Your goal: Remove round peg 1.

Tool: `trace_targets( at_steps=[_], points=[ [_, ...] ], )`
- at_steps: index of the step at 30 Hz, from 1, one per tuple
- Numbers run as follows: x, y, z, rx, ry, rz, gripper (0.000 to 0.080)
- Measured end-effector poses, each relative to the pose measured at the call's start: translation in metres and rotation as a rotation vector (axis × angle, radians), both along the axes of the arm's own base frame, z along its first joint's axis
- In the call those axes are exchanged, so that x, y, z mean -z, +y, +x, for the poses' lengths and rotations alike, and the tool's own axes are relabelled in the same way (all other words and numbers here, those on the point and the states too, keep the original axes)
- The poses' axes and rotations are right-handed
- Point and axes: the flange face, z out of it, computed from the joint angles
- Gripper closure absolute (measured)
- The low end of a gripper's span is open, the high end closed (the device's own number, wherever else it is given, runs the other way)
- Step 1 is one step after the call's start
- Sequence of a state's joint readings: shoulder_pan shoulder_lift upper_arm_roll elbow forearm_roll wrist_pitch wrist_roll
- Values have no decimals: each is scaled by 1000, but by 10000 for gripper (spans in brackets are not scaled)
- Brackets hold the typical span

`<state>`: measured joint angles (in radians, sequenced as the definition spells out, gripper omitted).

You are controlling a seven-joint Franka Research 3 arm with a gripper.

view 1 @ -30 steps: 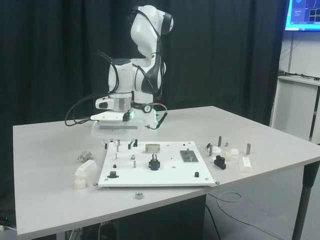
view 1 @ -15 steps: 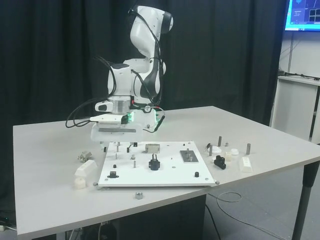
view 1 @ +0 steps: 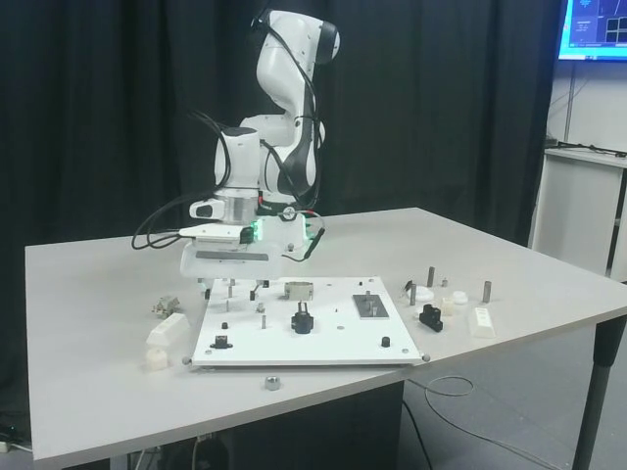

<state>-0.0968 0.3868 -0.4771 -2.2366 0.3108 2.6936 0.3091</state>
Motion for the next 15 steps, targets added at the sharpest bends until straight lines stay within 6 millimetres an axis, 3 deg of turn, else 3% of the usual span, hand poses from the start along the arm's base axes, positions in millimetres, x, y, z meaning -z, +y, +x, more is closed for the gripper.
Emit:
trace_targets(
  at_steps=[15],
  points=[
    [4,1,-2,30,1,27,3]
  ],
)
